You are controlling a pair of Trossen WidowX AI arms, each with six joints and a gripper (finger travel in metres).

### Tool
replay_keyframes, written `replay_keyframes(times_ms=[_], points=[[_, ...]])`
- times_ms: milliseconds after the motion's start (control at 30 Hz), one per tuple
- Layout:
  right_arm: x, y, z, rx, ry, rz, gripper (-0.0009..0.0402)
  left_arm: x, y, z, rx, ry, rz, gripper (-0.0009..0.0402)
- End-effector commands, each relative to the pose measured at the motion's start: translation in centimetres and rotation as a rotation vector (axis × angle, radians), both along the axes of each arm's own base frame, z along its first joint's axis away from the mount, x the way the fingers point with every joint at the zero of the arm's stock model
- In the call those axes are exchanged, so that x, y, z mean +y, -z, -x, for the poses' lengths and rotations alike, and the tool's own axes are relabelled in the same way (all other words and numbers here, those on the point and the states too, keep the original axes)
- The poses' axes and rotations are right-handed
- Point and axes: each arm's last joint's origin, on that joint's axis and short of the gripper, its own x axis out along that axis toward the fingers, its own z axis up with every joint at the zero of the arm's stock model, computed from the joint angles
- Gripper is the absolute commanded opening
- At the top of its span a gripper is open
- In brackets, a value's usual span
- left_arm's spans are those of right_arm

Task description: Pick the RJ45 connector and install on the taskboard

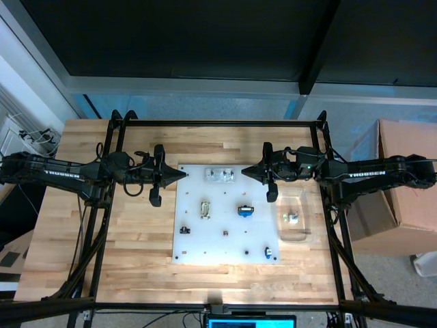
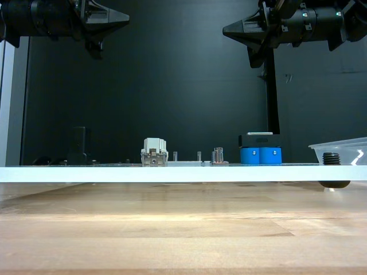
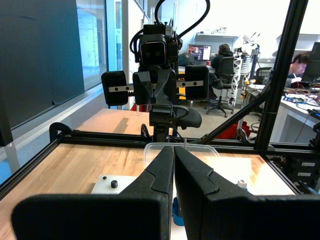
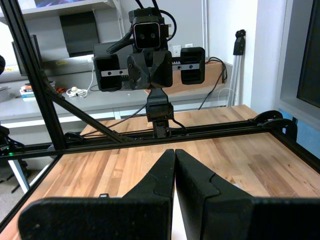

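Observation:
A small pale part, which looks like the RJ45 connector [image 1: 292, 219], lies free in a clear tray [image 1: 302, 236] right of the white taskboard [image 1: 194, 246]. My left gripper [image 1: 183, 175] hovers high over the board's far left edge, shut and empty. Facing it over the board's far side is my right gripper [image 1: 246, 172], also shut with nothing held. In the low view the left gripper [image 2: 126, 20] and the right gripper [image 2: 225, 27] both hang well above the board. Each wrist view shows closed fingertips [image 3: 174, 150] [image 4: 175, 151] and the opposite arm beyond.
On the board sit a blue block [image 1: 245, 211], a grey connector housing [image 1: 205, 209], a clear fixture [image 1: 221, 175] at the far edge and small black parts. A black frame [image 1: 218, 124] rings the table. A cardboard box [image 1: 406, 184] stands at the right.

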Motion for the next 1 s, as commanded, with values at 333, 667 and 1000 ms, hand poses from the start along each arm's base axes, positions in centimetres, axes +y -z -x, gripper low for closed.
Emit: replay_keyframes(times_ms=[333, 667, 1000], points=[[0.0, 0.0, 0.0, 0.0, 0.0, 0.0, 0.0, 0.0, 0.0, 0.0, 0.0, 0.0, 0.0, 0.0], [0.0, 0.0, 0.0, -0.003, -0.003, -0.005, 0.0, 0.0, 0.0, 0.0, 0.0, 0.001, 0.0, 0.0], [1.4, 0.6, 1.7, 0.216, -0.145, -0.058, 0.0, 0.0, 0.0, 0.0, 0.0, 0.0, 0.0, 0.0]])
